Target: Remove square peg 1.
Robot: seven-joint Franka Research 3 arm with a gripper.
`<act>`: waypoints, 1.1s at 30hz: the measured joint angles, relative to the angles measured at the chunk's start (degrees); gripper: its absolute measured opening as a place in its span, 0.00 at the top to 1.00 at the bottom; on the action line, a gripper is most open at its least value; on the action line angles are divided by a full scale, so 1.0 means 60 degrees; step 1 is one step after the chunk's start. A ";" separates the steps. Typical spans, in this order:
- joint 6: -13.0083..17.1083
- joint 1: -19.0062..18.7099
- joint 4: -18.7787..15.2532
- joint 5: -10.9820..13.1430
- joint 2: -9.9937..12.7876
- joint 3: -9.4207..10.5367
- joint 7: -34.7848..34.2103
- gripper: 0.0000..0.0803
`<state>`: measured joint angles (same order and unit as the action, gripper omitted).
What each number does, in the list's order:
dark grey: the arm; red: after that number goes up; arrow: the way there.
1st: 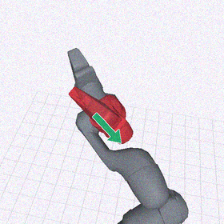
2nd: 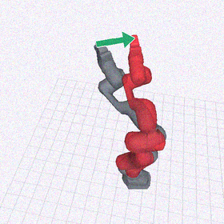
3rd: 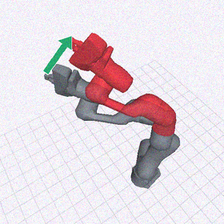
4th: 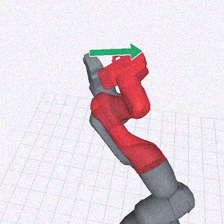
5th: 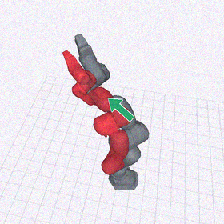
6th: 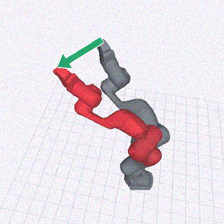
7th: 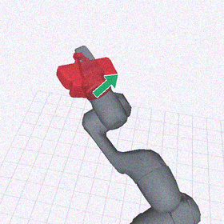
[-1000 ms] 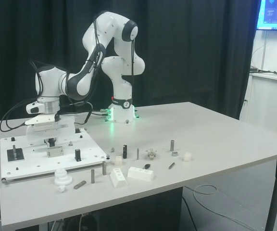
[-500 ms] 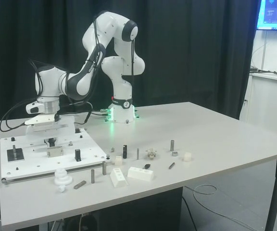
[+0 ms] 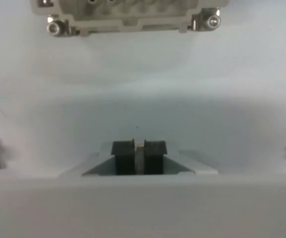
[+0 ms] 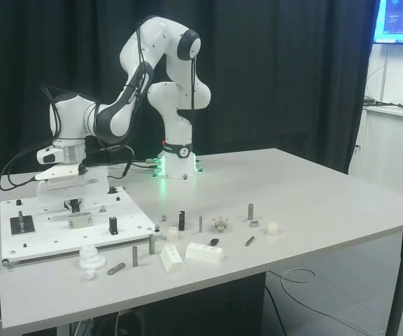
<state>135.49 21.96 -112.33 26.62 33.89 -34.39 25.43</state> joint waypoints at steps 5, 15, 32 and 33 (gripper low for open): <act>-0.0007 -0.0001 0.0003 -0.0005 -0.0001 -0.0002 0.0000 0.96; -0.0011 -0.0005 0.0003 -0.0010 -0.0002 -0.0005 -0.0008 0.96; -0.0012 -0.0007 0.0005 -0.0010 -0.0003 -0.0006 -0.0685 0.96; -0.0012 -0.0007 0.0005 -0.0010 -0.0003 -0.0006 -0.0689 0.96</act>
<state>135.42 21.91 -112.30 26.56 33.87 -34.43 21.29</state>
